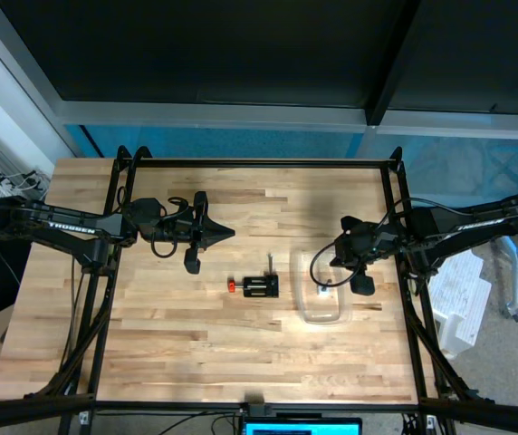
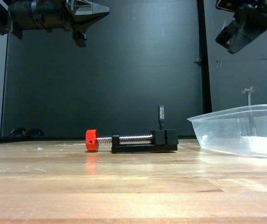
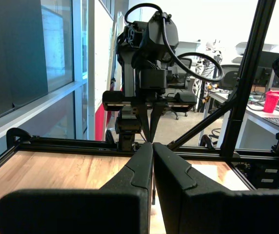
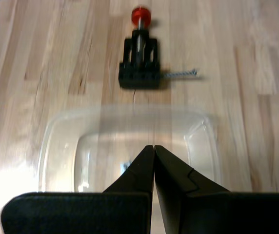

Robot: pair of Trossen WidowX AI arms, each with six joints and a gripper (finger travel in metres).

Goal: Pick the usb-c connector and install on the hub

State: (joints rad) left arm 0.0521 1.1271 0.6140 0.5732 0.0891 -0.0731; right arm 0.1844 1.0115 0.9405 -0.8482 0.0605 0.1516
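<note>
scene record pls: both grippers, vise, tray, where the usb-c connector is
left gripper: shut, empty, raised over the table's left half
right gripper: shut, empty, raised above the tray
clear plastic tray: on the table, right of the vise; small pale item lying free inside
black vise with red knob: table centre; small dark upright piece in its jaws
usb-c connector: in neither gripper; cannot tell which item it is
</note>
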